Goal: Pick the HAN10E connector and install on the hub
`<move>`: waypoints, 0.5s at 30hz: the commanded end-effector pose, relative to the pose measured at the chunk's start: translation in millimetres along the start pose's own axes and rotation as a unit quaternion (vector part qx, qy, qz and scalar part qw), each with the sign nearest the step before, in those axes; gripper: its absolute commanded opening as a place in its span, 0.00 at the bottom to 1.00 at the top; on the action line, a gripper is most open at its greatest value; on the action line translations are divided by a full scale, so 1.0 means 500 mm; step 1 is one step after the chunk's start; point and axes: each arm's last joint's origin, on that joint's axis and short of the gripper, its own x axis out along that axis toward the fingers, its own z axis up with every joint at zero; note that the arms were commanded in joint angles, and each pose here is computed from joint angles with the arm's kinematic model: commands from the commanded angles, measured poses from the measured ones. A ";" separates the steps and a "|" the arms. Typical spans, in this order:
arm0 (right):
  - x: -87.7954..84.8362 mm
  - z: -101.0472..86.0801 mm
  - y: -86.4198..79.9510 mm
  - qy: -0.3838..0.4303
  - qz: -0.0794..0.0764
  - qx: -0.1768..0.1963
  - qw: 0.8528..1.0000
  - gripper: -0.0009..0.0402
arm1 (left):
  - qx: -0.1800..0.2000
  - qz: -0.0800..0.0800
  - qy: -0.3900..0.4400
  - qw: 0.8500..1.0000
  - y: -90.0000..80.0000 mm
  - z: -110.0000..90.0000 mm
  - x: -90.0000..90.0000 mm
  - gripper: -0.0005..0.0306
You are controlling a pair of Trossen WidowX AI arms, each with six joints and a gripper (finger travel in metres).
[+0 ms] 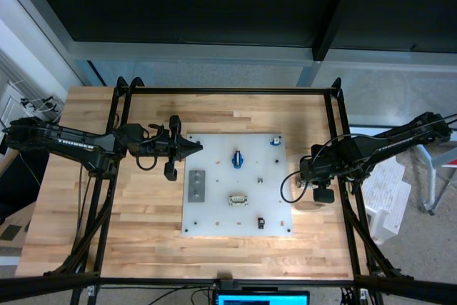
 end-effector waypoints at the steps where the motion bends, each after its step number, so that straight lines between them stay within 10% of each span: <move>1: 0.000 0.000 -0.001 -0.002 -0.009 0.004 1.000 0.13 | 0.000 0.000 0.000 1.000 0.000 0.000 0.000 0.02; 15: 0.015 -0.007 -0.004 0.009 -0.017 0.011 1.000 0.44 | 0.000 0.000 0.000 1.000 0.000 0.000 0.000 0.02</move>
